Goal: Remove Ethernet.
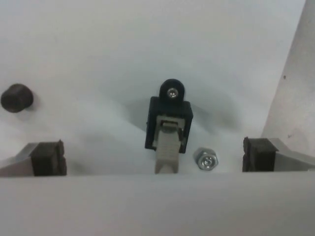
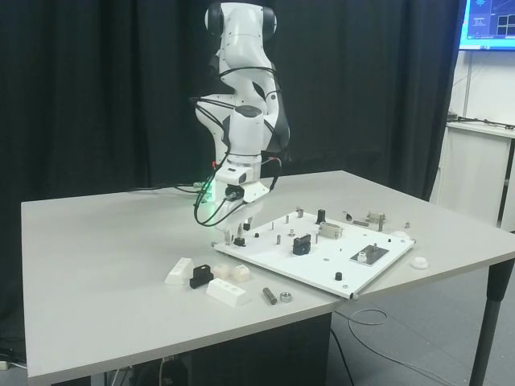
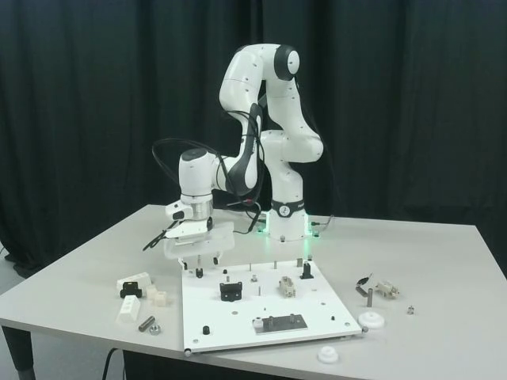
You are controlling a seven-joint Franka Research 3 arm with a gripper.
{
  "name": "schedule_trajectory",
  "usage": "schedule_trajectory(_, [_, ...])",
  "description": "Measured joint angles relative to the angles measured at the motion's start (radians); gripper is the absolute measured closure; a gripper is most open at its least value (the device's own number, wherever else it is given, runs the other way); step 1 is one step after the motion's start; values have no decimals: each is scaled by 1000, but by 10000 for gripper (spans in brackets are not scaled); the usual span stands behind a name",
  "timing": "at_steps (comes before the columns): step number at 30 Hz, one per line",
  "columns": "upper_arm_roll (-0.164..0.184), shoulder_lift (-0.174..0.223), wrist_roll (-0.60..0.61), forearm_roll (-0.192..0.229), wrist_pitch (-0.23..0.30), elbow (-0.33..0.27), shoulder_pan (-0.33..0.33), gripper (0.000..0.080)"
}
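The wrist view shows the gripper [image 1: 153, 157] spread wide, with one black finger pad [image 1: 48, 158] on each side and nothing held between them. Centred in the gap, and touching neither pad, is the Ethernet plug [image 1: 166, 147], one grey connector seated in one black socket block [image 1: 169, 123] that is fixed to the white board [image 1: 98, 54]. One black round lug with a screw [image 1: 172, 91] adjoins the block. One hex nut [image 1: 206, 160] lies just beside the plug, and one black round knob [image 1: 16, 97] stands well apart from it.

The room views do not resolve the plug. They show instead that the gripper [image 2: 234, 233] hangs low over the corner of the white board [image 2: 354, 281] nearest the arm's base, with the board lying on the grey table [image 2: 96, 241].

Only the room views show the loose parts. Off the board edge next to the gripper lie three white blocks [image 2: 228, 291], one black piece [image 2: 199, 278] and one short cylinder with a nut [image 2: 269, 296]. Off the opposite edge, the second room view shows two white discs [image 3: 369, 320] and one small metal connector [image 3: 385, 289]. On the board, one further black block [image 3: 230, 292] and one grey fixture [image 3: 278, 322] are visible.
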Motion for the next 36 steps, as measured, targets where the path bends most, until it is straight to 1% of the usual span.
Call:
schedule_trajectory(15, [0,3,-3,16,1,-1,0,3])
schedule_trajectory(20, [0,5,-13,33,4,-1,0,3])
schedule_trajectory(29, [0,8,-19,44,7,-1,0,4])
schedule_trajectory(30, [0,8,-19,44,8,-1,0,194])
schedule_trajectory(35, [0,8,-19,45,9,-1,0,194])
schedule_trajectory(36, [0,8,-19,45,9,-1,0,110])
